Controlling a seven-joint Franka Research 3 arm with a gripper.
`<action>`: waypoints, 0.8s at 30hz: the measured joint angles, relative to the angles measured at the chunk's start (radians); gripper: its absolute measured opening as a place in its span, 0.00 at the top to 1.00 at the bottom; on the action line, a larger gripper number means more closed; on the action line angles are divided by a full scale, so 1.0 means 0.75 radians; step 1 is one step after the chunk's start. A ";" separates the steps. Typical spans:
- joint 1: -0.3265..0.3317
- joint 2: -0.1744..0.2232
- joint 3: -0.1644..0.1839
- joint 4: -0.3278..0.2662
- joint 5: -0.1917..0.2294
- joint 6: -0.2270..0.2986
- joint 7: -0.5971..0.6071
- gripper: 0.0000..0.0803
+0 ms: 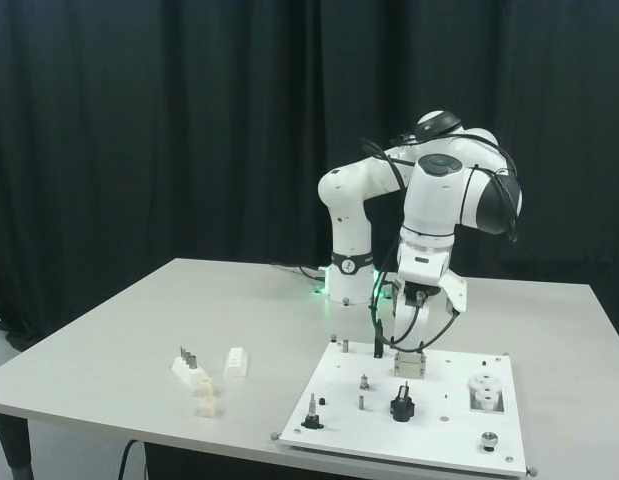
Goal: Place D-SUB.
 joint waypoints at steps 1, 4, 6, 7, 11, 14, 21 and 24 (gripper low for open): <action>0.001 -0.001 0.000 0.000 0.000 -0.002 0.004 0.81; 0.002 -0.003 0.000 0.001 0.000 -0.009 0.004 0.81; 0.003 -0.004 0.000 0.002 0.000 -0.011 0.004 0.81; 0.004 -0.004 0.000 0.003 0.000 -0.011 0.004 0.81; 0.005 -0.006 0.000 0.003 0.000 -0.011 0.004 0.81; 0.006 -0.007 0.000 0.003 0.000 -0.011 0.008 0.81; 0.007 -0.008 0.000 0.003 0.001 -0.015 0.016 0.81; 0.008 -0.008 0.000 0.004 0.003 -0.019 0.033 0.81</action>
